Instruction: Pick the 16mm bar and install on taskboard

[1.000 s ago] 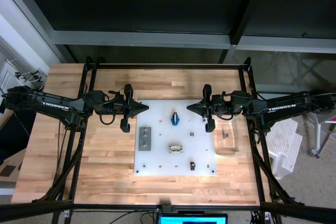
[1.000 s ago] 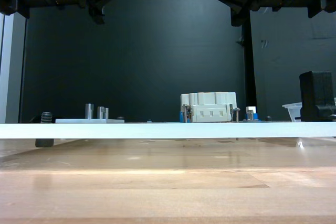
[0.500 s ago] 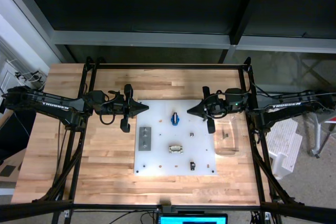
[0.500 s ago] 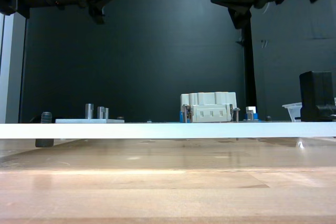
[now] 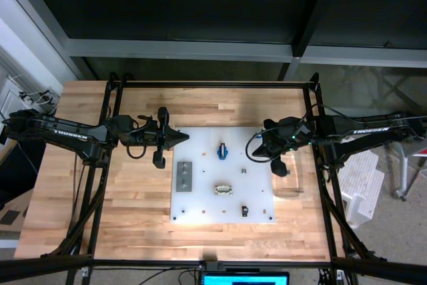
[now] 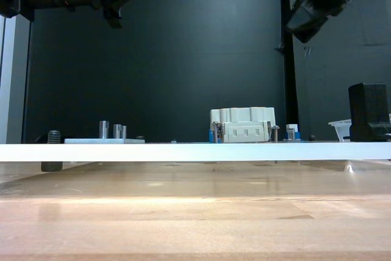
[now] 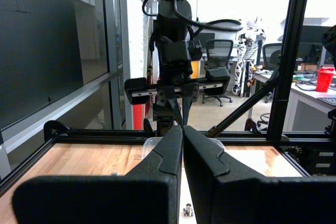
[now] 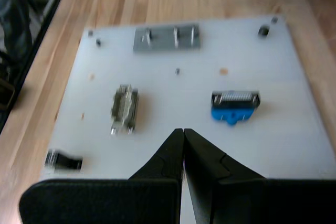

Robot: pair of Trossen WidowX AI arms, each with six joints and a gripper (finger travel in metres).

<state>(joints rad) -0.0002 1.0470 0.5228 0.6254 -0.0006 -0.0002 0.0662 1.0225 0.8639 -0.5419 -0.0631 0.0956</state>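
White board [image 5: 200, 206]: left claw [image 5: 186, 137] closed over L edge, right claw [image 5: 249, 153] closed over R edge; bar whereabouts unclear.

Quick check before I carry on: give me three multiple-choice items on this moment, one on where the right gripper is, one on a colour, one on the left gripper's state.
1. Where is the right gripper?
A) raised above the board's right part
B) down on the wood left of the board
C) at the table's near edge

2. What colour is the connector at the board's far middle?
A) red
B) blue
C) yellow

3. How do the left gripper's fingers stand?
A) wide open
B) shut on a bar
C) shut, with nothing between them

Key:
1 A: the high view shows it there, tilted downward.
2 B: the high and right wrist views both show blue.
3 C: its wrist view shows the fingers together and empty; it hangs high above the board's far left corner.

The right gripper is also shut and empty. I cannot tell where the 16mm bar is.
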